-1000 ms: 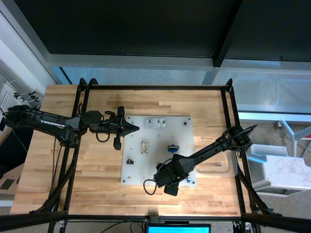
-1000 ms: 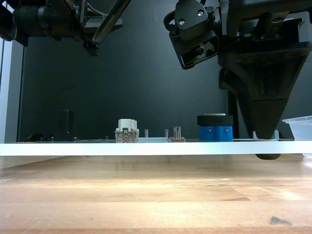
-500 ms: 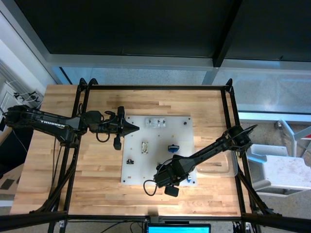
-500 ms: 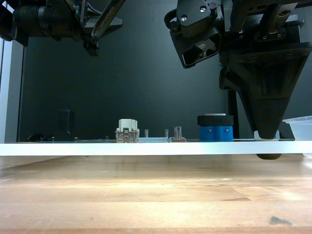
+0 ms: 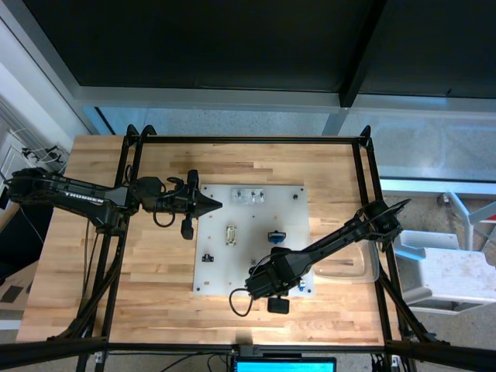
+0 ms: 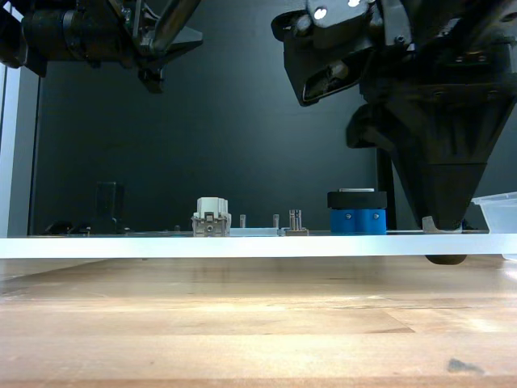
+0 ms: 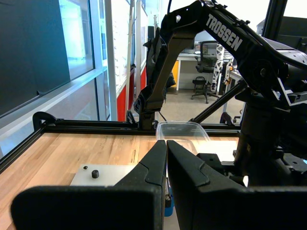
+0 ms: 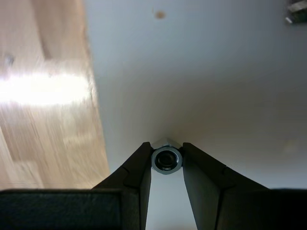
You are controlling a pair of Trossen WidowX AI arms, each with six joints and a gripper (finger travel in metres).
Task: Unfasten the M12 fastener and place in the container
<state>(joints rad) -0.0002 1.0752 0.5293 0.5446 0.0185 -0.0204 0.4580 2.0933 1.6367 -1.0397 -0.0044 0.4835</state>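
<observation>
The right gripper (image 8: 167, 152) points straight down at the white board (image 8: 216, 72), its fingers narrowed onto a small silver nut (image 8: 167, 160). In the low view its tip reaches the board's surface. The board lies on a pale wooden counter (image 5: 155, 263) fenced by a black frame (image 5: 248, 140), with a dark wall (image 6: 242, 121) beyond. The right gripper stands at the board's 5 o'clock corner, close to its near and right edges. Bare wood lies open toward 6 o'clock. The container (image 5: 370, 267) stands at this gripper's 3 o'clock, just beside the board's right edge. The left gripper (image 5: 213, 204), fingers together and holding nothing, hangs high above the board's 10 o'clock corner. The nut sits pinched between the right fingertips; whether it is on its stud cannot be told.
</observation>
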